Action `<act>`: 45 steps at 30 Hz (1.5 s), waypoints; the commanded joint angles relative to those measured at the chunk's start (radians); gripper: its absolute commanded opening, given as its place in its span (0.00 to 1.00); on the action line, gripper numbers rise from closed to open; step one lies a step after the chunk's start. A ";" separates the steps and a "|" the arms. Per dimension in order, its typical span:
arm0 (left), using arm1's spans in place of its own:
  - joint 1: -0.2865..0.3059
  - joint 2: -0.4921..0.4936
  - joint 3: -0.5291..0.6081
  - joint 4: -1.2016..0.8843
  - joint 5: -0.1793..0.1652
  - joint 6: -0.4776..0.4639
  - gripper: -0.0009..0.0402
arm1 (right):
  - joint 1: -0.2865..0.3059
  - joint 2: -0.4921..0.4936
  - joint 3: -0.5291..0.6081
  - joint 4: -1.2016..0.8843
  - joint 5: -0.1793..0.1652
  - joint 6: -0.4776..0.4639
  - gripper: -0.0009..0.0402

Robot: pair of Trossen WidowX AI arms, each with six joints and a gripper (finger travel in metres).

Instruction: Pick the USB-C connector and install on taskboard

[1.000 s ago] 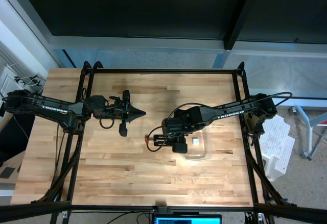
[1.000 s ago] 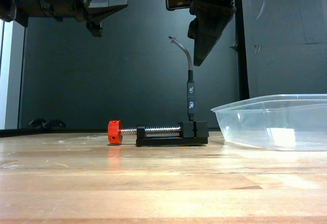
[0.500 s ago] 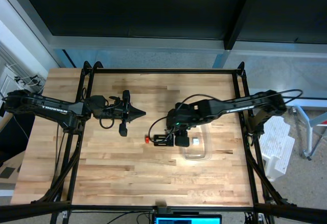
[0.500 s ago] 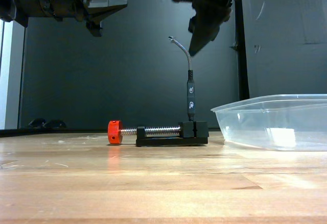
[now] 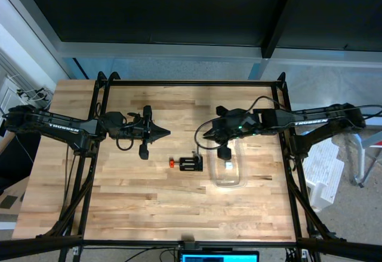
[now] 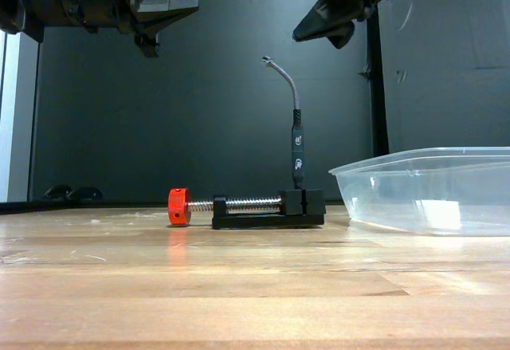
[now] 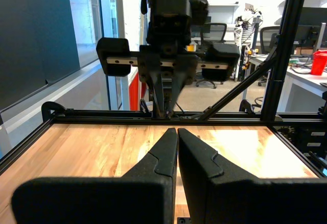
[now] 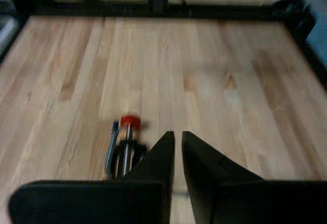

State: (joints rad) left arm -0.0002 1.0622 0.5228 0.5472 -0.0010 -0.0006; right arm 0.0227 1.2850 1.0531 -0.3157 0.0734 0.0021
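The low view's top edge crops my left tool (image 6: 194, 1) and right tool (image 6: 298, 37), and the blurred taskboard (image 8: 126, 143) sits half behind my right tool.

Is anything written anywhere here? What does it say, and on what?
"TROSSEN": on the left arm; the left pincer hangs over the table's left half.
"TROSSEN": on the right arm; the right pincer hangs near the table's middle.
White marks on the upright cable plug: too small to read.
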 commanded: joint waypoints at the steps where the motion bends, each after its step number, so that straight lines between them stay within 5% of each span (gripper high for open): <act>1: 0.000 0.000 0.000 0.000 0.000 0.000 0.02 | -0.020 -0.058 -0.070 0.097 -0.031 -0.007 0.02; 9: 0.000 0.000 0.000 0.000 0.000 0.000 0.02 | -0.058 -0.164 -0.228 0.347 -0.084 -0.009 0.02; 14: 0.000 0.000 0.000 0.000 0.000 0.000 0.02 | -0.059 -0.203 -0.315 0.505 -0.064 -0.007 0.02; 22: 0.000 0.000 0.000 0.000 0.000 0.000 0.02 | -0.060 -0.219 -0.409 0.702 -0.079 0.005 0.02; 45: 0.000 0.000 0.000 0.000 0.000 0.000 0.02 | -0.059 -0.219 -0.513 0.850 -0.077 0.030 0.02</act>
State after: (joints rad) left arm -0.0002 1.0622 0.5224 0.5472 -0.0010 -0.0006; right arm -0.0372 1.0657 0.5407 0.5339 -0.0025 0.0246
